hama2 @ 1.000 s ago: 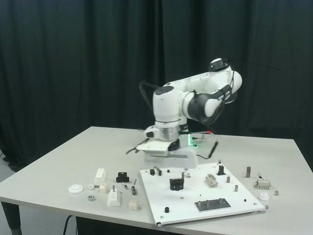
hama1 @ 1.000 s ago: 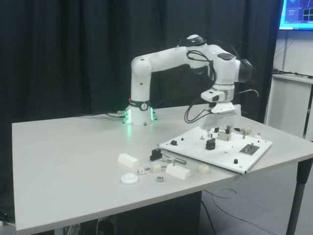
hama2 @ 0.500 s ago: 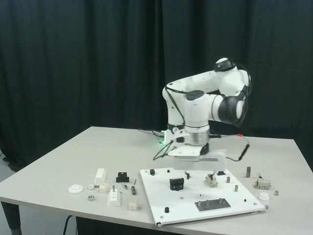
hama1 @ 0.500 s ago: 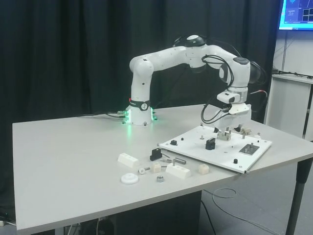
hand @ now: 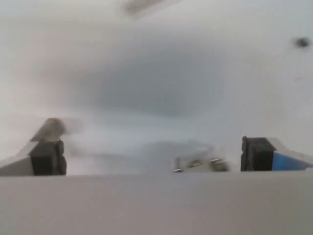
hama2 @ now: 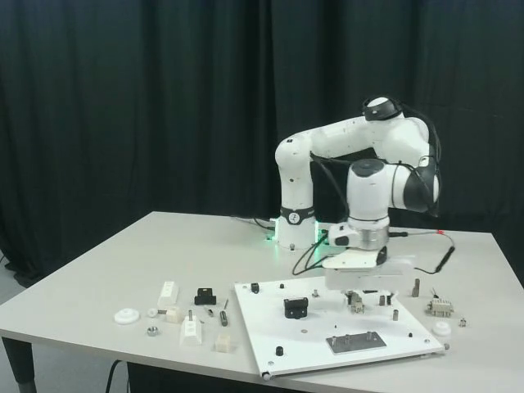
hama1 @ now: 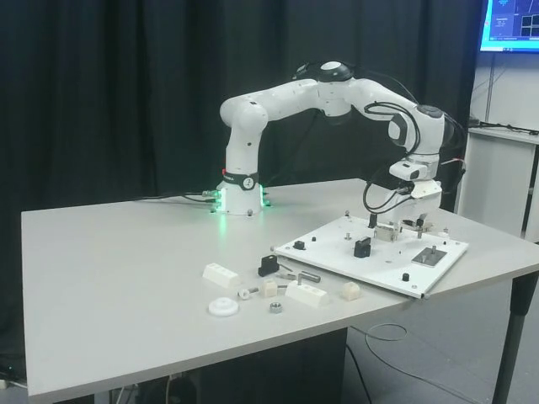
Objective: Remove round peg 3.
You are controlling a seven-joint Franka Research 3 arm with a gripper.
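Counter (hama1: pixel 118 261): grey, carries everything; we place things rel. to the white board.
Arm (hama1: pixel 278 97): white, reaches from its base behind the board out over the board's far side.
White board (hama2: pixel 311 348): sits at the counter's front edge, w/ black blocks, a grey plate and several small upright pegs.
Loose parts (hama1: pixel 269 286): white blocks, a gear, nuts, just beside the board's near-left edge, clear of the arm.
Jaws (hand: pixel 146 156): apart, nothing between them; hanging low over the board's far side.
Round peg 3: we can't tell which peg it is; prob. among the small uprights (hama2: pixel 394 313) near the jaws, not yet held.
Risk: pegs stand close together, so coming down slightly off could clip a neighbour or close on the wrong one.
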